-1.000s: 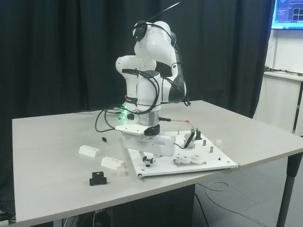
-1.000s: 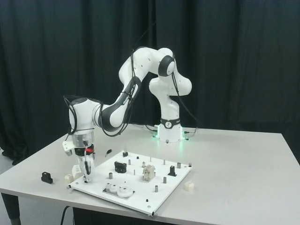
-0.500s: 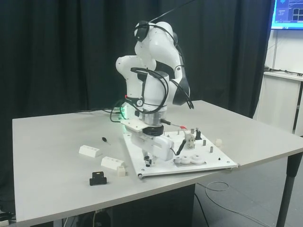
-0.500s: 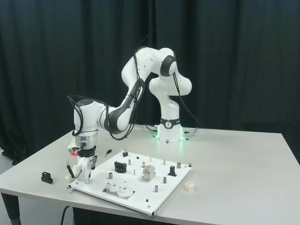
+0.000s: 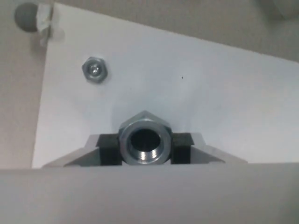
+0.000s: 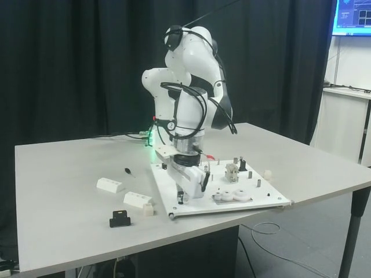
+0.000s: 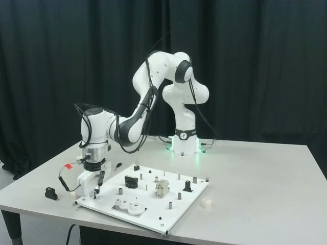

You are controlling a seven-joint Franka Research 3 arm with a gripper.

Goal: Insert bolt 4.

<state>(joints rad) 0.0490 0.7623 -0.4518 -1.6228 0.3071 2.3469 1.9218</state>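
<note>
A grey metal hexagonal bolt with a threaded hollow bore (image 5: 143, 140) sits between the two black finger pads (image 5: 108, 148) of the white two-fingered gripper (image 6: 183, 197), which is closed on its flats. The bolt hangs over the white rectangular assembly board (image 6: 168, 194), near the board corner closest to the front-left part of the tabletop. In the wrist view one small grey hexagonal nut with a screw in its centre (image 5: 95, 70) lies flat on the board close to that corner, and one grey round foot (image 5: 26, 15) shows beside the corner.

Toward the opposite side edge the board carries two white toothed gears (image 6: 233, 196) side by side, several short grey metal pegs, and a few black blocks. On the grey table (image 6: 69, 179), off the board's side edge, lie two white plastic blocks (image 6: 109, 185), one small white cube (image 6: 149, 211), one black clip-shaped part (image 6: 119, 218) and one black-handled pin (image 6: 127, 172). Another small white cube (image 7: 205, 202) rests by the board's far side edge. The white arm (image 7: 153, 84) bends down from its base.
</note>
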